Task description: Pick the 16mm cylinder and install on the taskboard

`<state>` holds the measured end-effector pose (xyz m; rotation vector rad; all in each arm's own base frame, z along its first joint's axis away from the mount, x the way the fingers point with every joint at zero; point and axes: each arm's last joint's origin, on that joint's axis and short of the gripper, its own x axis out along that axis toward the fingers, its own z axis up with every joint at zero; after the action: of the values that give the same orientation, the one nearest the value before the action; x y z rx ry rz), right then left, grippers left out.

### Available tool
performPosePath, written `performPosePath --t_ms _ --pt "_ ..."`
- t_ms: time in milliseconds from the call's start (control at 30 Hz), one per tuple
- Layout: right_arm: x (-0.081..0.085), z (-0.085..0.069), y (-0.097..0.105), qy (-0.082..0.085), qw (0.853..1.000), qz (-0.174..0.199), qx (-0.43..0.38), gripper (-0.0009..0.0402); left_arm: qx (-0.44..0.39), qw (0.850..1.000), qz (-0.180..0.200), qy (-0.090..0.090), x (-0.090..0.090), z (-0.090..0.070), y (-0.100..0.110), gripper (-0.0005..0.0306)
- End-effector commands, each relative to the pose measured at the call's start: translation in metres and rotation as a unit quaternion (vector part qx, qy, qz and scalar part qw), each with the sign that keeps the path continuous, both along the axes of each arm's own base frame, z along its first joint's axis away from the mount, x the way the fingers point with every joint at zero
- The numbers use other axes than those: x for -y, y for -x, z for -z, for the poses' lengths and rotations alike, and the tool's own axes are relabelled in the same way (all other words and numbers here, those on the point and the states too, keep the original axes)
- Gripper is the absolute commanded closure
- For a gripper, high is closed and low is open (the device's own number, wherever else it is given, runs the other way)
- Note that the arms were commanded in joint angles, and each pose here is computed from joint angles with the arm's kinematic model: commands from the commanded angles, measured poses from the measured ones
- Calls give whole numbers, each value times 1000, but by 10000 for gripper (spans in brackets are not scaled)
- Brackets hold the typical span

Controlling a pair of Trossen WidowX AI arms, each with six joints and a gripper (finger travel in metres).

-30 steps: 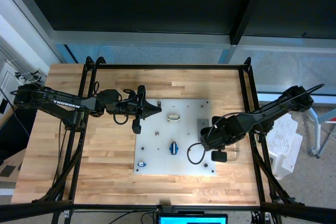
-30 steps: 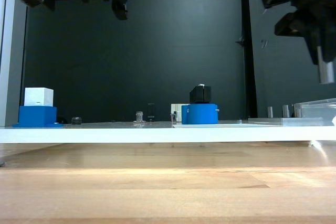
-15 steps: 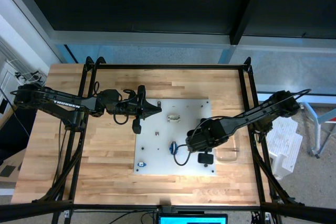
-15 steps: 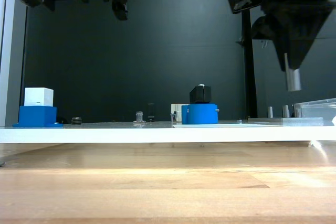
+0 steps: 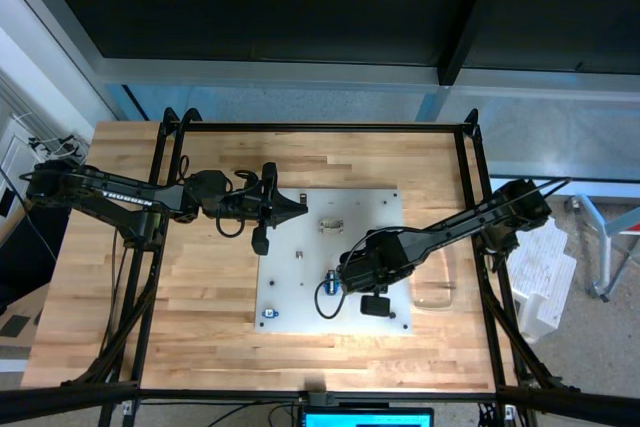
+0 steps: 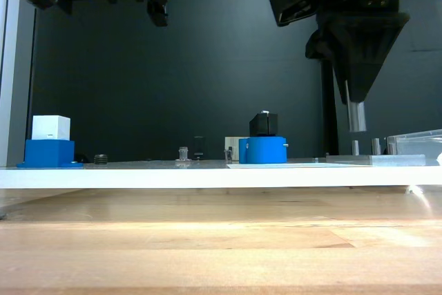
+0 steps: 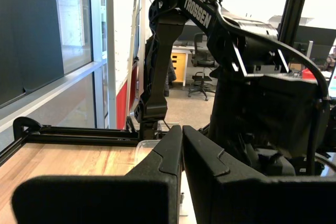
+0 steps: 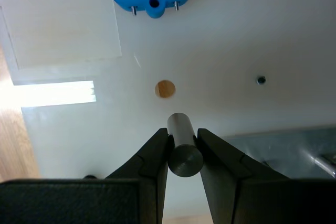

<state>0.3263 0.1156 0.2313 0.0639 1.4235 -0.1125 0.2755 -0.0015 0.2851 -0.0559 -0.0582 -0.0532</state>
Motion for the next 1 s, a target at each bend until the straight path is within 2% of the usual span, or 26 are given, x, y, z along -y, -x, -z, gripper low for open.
performPosePath --t_ms 33,1000 --pt "0 2 -6 1 1000 -1 0 393 0 1000 0 0 0 0 0 300" --pt "-1 18 -8 -5 1000 -7 18 394 0 1000 0 0 0 0 0 300"
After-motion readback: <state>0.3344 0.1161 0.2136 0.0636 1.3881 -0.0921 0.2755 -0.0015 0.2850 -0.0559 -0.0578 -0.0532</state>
